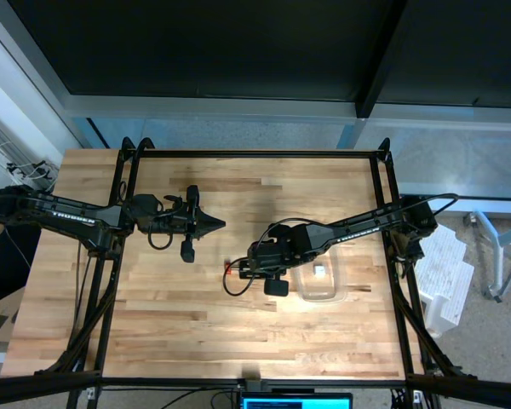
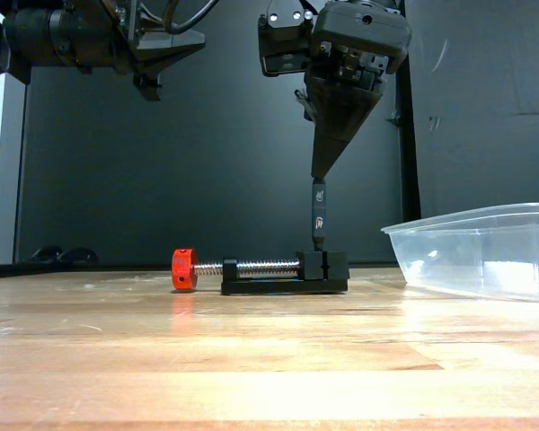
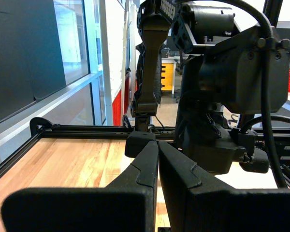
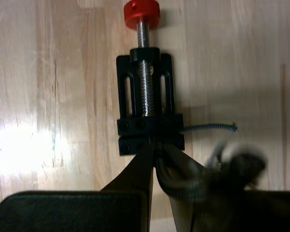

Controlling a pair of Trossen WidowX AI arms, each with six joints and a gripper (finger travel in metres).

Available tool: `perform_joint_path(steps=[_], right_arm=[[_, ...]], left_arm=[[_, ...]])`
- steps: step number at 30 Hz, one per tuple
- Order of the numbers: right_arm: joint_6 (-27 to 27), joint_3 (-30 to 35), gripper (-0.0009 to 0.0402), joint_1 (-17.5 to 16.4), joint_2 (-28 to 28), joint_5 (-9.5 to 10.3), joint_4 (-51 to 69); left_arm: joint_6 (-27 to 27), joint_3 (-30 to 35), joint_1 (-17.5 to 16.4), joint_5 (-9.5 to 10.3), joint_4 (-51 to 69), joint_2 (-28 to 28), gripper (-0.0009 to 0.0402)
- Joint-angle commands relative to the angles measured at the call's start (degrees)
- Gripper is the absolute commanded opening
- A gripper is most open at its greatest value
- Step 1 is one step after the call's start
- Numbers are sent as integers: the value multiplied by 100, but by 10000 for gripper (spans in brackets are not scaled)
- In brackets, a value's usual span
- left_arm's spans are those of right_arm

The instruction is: Pick the USB-C connector and install on taskboard

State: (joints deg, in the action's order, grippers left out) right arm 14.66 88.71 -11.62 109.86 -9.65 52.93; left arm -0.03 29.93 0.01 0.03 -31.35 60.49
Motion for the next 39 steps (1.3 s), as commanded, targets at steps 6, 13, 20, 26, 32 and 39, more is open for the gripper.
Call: perform_joint_path(steps=[6, 13, 20, 26, 32, 39], right_arm=[[-24, -17, 0, 0, 44, 46, 52], [-22, -17, 15, 0, 11, 74, 50], [-26, -17, 62, 0, -20, 72, 28], [-22, -17, 117, -2, -199, 70, 35], [-20, -17, 171, -2, -533, 70, 103], [-24, -17, 205, 2, -1047, 66, 332]], left_arm=[[0, 2, -2, 0, -2, 0, 0], [0, 2, 0, 0, -2, 0, 0], [0, 2, -2, 0, -2, 0, 0], [0, 2, 0, 0, -9, -2, 0], [0, 2, 0, 0, 0, 0, 0], [0, 2, 0, 0, 0, 17, 0]])
